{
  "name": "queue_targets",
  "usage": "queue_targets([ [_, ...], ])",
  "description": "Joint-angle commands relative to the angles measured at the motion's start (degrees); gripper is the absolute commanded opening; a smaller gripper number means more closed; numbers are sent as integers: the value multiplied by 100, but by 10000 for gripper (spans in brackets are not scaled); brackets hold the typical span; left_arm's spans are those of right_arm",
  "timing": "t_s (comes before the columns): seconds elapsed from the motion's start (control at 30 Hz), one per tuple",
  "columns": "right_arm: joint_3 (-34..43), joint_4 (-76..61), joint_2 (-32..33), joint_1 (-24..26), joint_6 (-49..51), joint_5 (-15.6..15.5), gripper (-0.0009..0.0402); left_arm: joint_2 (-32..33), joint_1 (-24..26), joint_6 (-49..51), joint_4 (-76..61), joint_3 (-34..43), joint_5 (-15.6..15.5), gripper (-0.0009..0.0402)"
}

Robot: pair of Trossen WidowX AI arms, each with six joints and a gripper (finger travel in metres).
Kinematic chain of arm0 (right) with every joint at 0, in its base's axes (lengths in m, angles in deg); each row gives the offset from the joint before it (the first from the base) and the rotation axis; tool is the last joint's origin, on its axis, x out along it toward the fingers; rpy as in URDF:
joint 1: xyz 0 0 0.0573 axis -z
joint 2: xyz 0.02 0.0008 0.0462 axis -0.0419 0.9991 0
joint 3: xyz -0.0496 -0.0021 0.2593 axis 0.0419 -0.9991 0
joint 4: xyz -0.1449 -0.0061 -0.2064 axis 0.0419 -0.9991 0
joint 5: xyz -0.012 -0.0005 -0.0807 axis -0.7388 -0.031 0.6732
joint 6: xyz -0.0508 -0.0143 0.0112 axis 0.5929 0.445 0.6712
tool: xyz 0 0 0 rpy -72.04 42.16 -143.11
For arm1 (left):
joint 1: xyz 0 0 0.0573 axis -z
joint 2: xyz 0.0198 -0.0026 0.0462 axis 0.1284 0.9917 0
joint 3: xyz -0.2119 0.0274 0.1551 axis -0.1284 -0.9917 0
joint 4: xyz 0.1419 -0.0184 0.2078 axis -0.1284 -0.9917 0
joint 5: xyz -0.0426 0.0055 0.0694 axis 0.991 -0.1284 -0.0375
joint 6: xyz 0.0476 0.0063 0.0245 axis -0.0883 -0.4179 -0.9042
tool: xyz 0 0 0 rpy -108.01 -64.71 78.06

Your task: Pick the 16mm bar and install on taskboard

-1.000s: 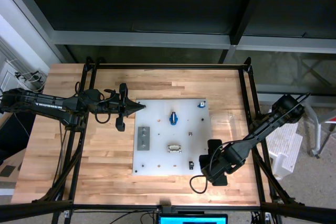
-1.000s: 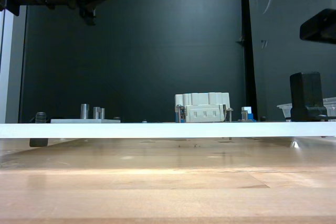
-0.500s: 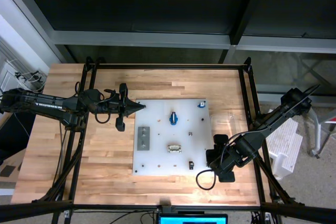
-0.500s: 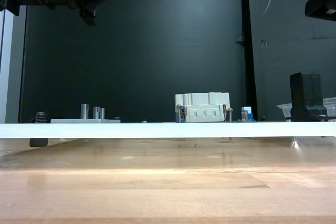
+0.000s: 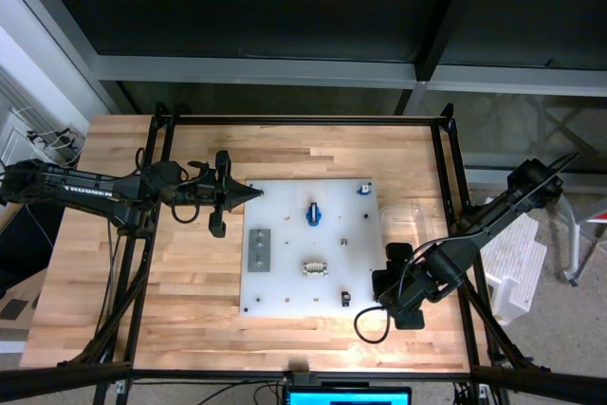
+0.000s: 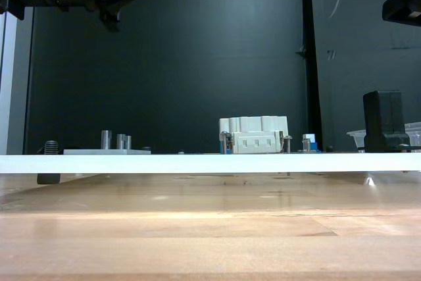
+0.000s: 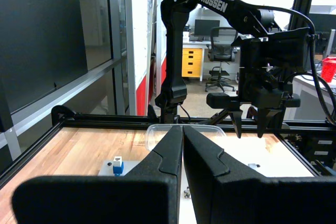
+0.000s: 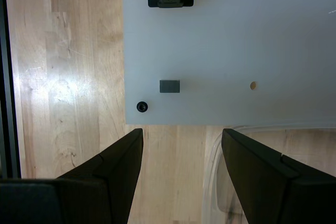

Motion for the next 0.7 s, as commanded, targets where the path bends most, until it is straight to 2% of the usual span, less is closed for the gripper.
queue_targets([
  [0.03, 2, 4, 4, 0, -4, 4, 208, 2, -2, -2, 2, 0, 0, 0],
  [0.53, 2, 11, -63, 15, 39, 17, 207, 2, -2, -2, 0, 0, 0, 0],
  [0.7, -20, 22, -260, 181, 179, 46, 183, 2, -2, -2, 2, 0, 0, 0],
])
